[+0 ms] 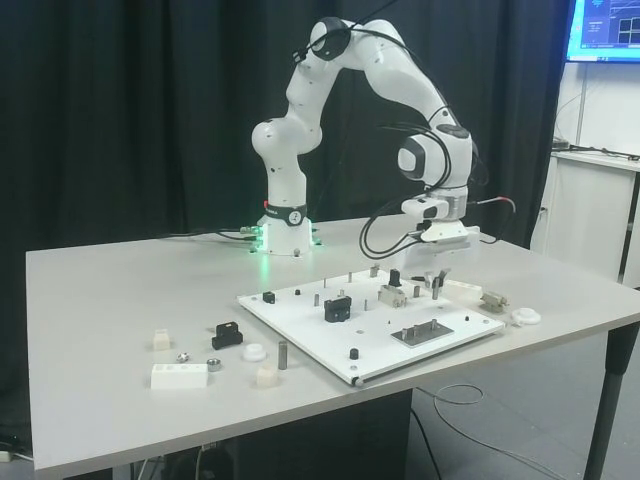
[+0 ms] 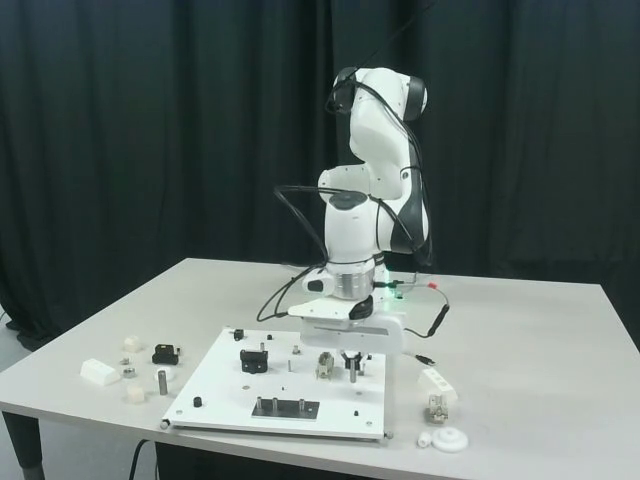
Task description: Place round peg 3.
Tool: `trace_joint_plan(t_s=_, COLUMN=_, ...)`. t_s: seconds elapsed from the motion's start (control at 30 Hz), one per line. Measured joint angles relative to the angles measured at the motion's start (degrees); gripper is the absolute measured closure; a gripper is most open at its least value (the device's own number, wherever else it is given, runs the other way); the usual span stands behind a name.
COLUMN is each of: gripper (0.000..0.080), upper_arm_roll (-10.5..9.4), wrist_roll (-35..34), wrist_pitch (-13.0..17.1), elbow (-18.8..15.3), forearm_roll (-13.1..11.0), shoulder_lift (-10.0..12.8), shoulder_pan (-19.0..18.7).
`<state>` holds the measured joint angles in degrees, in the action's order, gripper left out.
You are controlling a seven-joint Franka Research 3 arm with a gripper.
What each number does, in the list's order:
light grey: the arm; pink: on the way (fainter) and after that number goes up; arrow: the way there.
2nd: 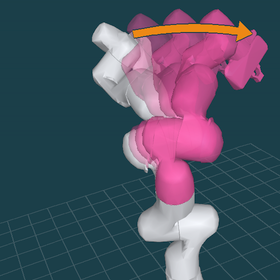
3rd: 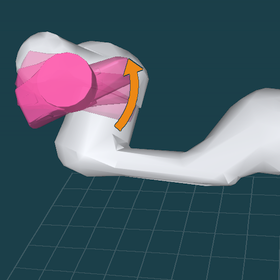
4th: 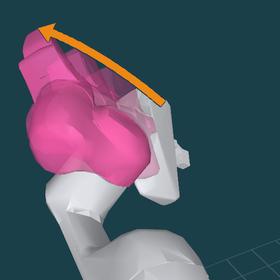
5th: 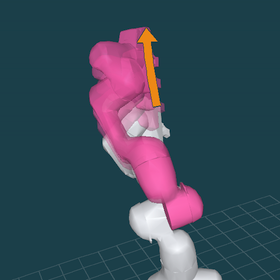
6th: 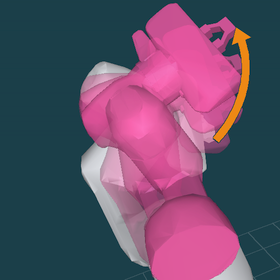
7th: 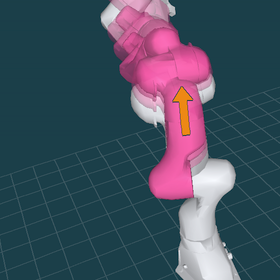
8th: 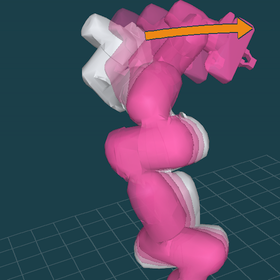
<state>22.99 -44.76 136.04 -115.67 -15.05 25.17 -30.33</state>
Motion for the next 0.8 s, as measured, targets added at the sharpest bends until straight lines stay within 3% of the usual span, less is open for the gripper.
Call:
trace_joint_plan(t_s=0.33, gripper=0.0690, upper_arm_roll=0.00, wrist_roll=-1.6, wrist_pitch=1.2, elbow=-0.9, forearm_roll=2.2, shoulder_lift=0.4, shoulder_pan=0.2)
trace_joint_plan(t_s=0.8, gripper=0.0690, upper_arm_roll=-0.02, wrist_roll=-1.9, wrist_pitch=2.6, elbow=-1.4, forearm_roll=2.3, shoulder_lift=0.4, shoulder_pan=0.2)
